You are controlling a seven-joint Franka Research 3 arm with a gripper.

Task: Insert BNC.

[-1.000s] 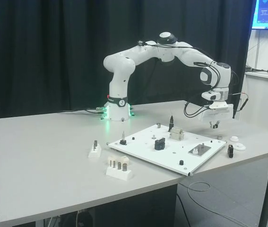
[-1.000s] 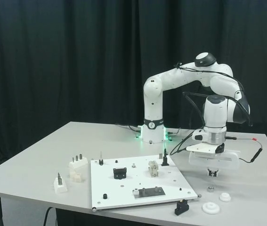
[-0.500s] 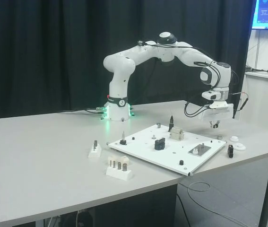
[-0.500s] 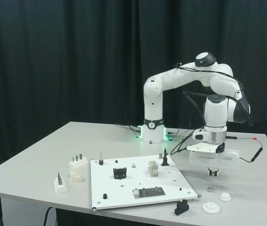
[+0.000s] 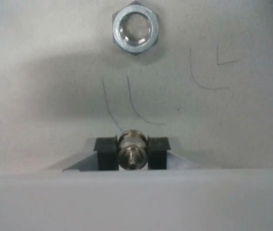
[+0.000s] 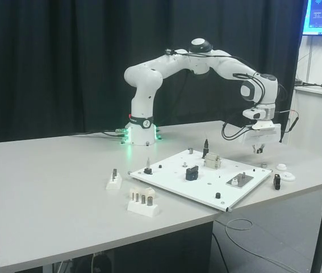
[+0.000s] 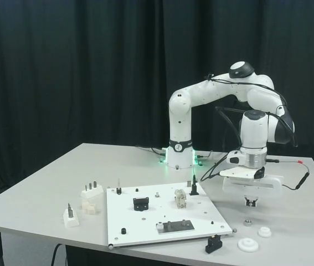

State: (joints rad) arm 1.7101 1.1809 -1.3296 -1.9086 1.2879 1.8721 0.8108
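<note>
Above the grey table (image 7: pixel 46 188), off the edge of the white board (image 7: pixel 162 219), the gripper (image 7: pixel 250 203) hangs in the air with the BNC (image 5: pixel 132 148) clamped between its black pads (image 5: pixel 106 152). And the wrist view makes that plain: the metal connector sits squeezed between both pads, its tip pointing down at bare table. A steel nut (image 5: pixel 135 27) lies on the table below (in the second room view it rests just beside the board's corner, near two white discs (image 7: pixel 248 244)). Pencil-like curved marks (image 5: pixel 131 103) show on the table surface between nut and connector. On the board stand several small fixtures, among them a black block (image 7: pixel 140 204) and a grey plate (image 7: pixel 174 225). Off the board's other side sit two white holders (image 7: pixel 91 194) with pegs. Green light (image 6: pixel 128 135) glows at the arm's base.
</note>
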